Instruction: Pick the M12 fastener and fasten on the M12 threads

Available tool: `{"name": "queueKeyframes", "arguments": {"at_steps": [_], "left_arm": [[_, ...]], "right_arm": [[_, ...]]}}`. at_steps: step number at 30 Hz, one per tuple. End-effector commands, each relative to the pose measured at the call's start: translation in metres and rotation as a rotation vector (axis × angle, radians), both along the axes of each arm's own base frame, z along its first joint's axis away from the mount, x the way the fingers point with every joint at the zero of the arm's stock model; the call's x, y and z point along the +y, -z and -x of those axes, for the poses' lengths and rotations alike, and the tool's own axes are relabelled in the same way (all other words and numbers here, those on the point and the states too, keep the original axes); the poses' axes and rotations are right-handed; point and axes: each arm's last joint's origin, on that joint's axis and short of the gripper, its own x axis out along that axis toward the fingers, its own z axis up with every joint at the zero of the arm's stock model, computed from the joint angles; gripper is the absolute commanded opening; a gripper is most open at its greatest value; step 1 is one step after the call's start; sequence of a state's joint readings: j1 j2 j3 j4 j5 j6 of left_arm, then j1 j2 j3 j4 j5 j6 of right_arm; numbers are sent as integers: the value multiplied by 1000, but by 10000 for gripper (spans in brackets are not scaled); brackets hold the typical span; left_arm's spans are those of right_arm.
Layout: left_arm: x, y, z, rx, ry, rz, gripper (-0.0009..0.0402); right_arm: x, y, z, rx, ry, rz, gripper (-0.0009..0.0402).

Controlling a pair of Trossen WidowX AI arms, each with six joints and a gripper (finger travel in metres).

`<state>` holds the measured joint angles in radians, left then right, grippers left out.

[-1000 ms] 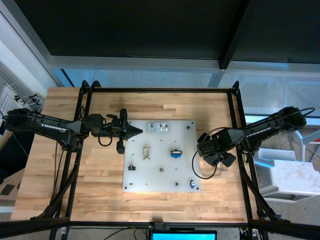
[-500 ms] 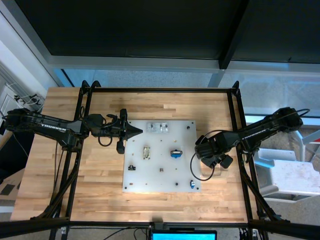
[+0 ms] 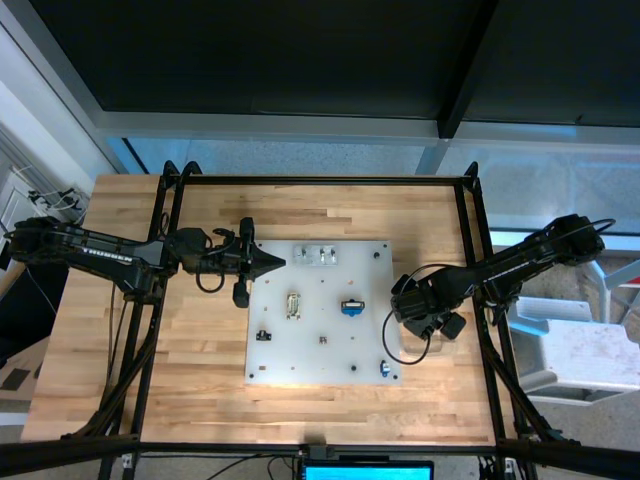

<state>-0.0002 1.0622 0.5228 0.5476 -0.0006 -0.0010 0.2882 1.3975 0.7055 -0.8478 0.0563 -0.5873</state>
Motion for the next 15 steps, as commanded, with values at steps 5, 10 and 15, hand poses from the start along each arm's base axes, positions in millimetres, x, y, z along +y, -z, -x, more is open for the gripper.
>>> {"name": "queueKeyframes", "arguments": {"at_steps": [5, 10, 15], "left_arm": [[0, 0, 0, 0, 0, 0, 0], [0, 0, 0, 0, 0, 0, 0], [0, 0, 0, 0, 0, 0, 0]], "right_arm": [[0, 2, 1, 2, 2, 0, 193], [0, 6, 3, -5, 1, -2, 193], [0, 7, 3, -2, 0, -2, 193]]}}
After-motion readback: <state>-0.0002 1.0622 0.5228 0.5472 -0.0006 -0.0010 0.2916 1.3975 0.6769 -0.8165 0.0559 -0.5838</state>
